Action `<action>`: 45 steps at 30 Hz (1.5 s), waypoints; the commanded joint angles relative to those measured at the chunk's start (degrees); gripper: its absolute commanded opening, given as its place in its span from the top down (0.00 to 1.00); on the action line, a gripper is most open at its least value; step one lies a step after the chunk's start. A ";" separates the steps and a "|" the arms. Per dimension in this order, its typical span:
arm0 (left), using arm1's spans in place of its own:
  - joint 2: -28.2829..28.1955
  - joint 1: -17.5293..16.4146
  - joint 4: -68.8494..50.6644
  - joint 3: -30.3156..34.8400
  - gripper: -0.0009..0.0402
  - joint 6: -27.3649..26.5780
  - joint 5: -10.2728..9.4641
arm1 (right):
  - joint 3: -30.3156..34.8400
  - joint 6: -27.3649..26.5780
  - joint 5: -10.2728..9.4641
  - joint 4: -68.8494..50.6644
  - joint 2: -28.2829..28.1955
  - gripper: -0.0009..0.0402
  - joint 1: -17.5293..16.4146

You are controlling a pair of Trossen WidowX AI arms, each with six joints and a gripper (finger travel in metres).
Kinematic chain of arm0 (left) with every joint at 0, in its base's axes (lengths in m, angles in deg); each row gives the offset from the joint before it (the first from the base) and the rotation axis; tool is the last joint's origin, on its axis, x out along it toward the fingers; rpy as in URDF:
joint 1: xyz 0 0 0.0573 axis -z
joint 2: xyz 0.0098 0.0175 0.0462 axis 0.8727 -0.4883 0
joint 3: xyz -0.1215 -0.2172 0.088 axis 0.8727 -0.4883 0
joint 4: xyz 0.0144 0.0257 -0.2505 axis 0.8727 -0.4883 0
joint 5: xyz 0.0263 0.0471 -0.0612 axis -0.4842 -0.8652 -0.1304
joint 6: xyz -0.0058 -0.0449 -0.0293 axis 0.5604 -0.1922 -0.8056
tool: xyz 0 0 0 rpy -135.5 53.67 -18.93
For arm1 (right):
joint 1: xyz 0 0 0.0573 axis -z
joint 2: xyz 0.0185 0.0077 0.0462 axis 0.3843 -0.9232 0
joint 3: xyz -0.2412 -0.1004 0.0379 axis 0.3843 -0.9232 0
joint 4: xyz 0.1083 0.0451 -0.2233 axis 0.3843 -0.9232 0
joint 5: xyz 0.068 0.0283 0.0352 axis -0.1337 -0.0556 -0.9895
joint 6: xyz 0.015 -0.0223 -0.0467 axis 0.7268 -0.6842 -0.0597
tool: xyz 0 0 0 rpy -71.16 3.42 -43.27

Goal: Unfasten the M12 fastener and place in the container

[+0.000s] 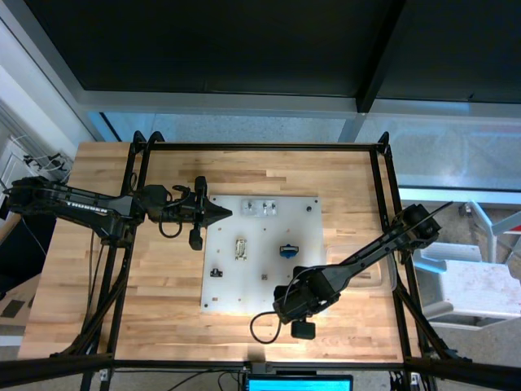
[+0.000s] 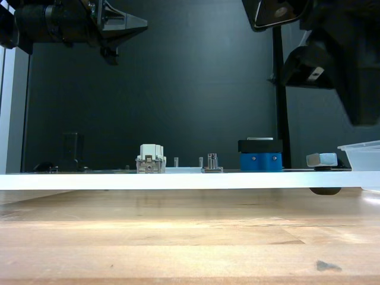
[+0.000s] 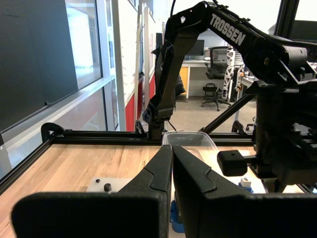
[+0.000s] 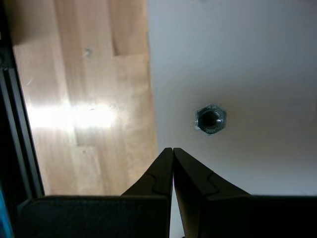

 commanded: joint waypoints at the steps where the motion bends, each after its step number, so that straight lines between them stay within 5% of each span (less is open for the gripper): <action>1: -0.02 0.00 0.00 0.00 0.98 0.00 0.00 | -0.85 -0.96 -0.31 1.20 -1.20 0.98 0.09; 10: -0.02 0.00 -0.02 0.00 0.98 0.00 0.00 | -2.32 -1.99 -0.17 4.11 -1.64 0.98 0.87; 12: -0.02 0.00 0.00 0.00 0.98 0.00 0.00 | -2.29 -2.14 1.57 3.78 -1.60 0.98 0.94; 16: -0.02 0.00 -0.02 0.00 0.98 0.00 0.00 | -0.28 2.40 18.78 -6.32 -1.36 0.98 0.92; 19: 0.00 0.00 0.02 0.00 0.98 0.00 0.00 | 2.01 2.45 24.44 -11.28 -1.33 0.98 0.92; 28: -0.46 0.02 -0.11 0.00 0.98 0.00 0.09 | 2.71 2.51 23.50 -11.76 -1.09 0.98 0.94; 36: -0.39 0.02 -0.09 0.00 0.98 0.00 -0.11 | 2.71 3.13 14.97 -9.11 -1.07 0.98 0.87; 40: -0.33 -0.04 0.04 0.00 0.98 0.00 0.17 | 2.71 7.19 9.75 -8.09 -1.07 0.93 0.81; 45: -0.39 0.00 -0.07 0.00 0.98 0.00 0.04 | 2.71 22.86 8.48 -6.82 -1.07 0.75 0.83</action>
